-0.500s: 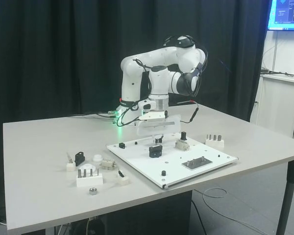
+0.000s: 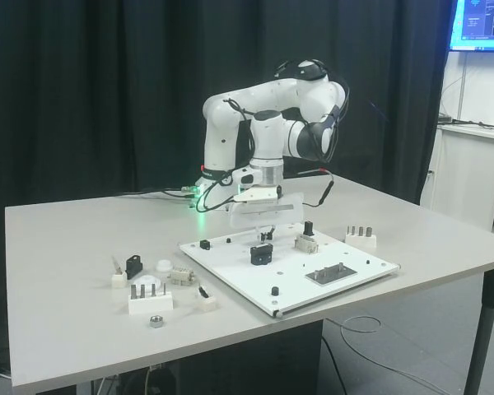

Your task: Place BNC.

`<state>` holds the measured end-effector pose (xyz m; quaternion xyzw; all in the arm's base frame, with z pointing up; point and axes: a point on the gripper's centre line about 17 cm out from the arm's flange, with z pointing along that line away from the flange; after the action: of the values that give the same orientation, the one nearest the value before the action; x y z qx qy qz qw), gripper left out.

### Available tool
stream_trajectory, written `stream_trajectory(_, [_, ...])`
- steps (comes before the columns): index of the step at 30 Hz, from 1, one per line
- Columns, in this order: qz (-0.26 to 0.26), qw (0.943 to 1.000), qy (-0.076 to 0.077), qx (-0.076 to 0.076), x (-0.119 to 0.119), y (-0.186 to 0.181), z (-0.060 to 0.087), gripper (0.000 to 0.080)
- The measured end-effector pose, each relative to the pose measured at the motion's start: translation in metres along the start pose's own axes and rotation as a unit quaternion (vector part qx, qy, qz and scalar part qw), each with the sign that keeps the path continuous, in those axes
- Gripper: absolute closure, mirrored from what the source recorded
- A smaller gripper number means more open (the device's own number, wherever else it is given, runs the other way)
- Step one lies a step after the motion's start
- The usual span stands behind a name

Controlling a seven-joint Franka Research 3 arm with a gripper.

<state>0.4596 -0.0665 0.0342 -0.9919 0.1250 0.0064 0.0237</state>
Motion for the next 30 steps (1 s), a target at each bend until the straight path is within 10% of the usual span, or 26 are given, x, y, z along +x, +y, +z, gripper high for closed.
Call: stream_trajectory(30, [-0.019, 0.9996, -0.014, -0.014, -0.004, -0.001, -0.032, 0.0678])
